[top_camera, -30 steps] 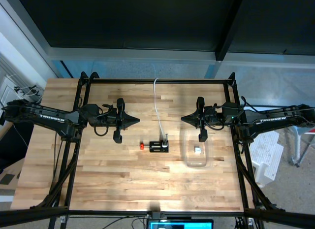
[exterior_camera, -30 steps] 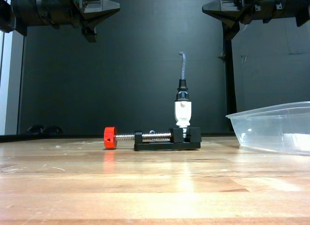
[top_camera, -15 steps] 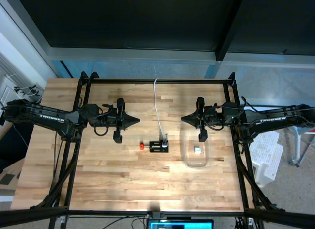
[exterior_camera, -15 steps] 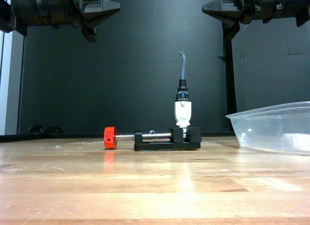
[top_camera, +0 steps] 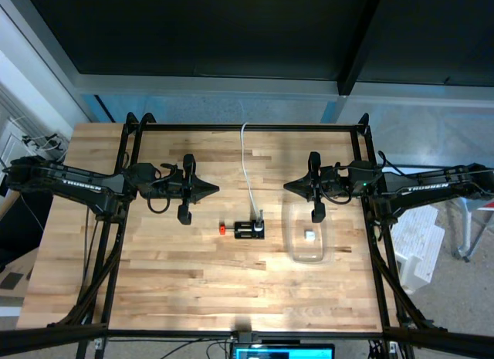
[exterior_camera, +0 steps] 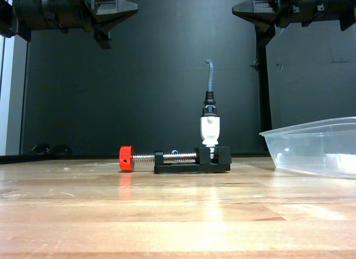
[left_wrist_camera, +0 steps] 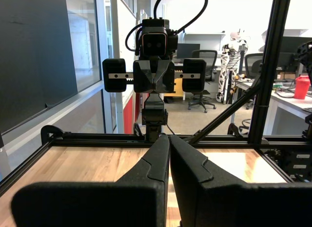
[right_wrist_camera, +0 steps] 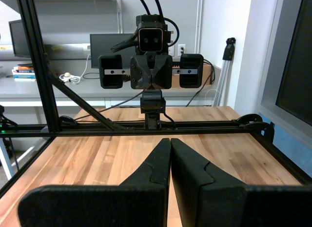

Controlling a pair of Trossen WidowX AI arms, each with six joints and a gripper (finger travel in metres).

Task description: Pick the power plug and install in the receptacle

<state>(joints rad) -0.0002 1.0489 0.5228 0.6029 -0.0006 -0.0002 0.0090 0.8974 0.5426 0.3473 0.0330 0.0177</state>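
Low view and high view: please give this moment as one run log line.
left gripper shut, high at left | right gripper shut, high at right | receptacle upright in clamp block | power plug not in either gripper

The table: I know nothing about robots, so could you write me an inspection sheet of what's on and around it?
Surface: wooden table inside a black frame.
Job's things: white socket standing upright in a black clamp with a red knob, mid-table; the plug cannot be picked out.
Clutter: clear tray right of the clamp, with a small white cube inside.
Grippers: left gripper and right gripper hang high above the table, tips facing each other, both shut and empty.
Cables: white cable runs from the socket toward the far edge.
Surroundings: dark wall behind the table.
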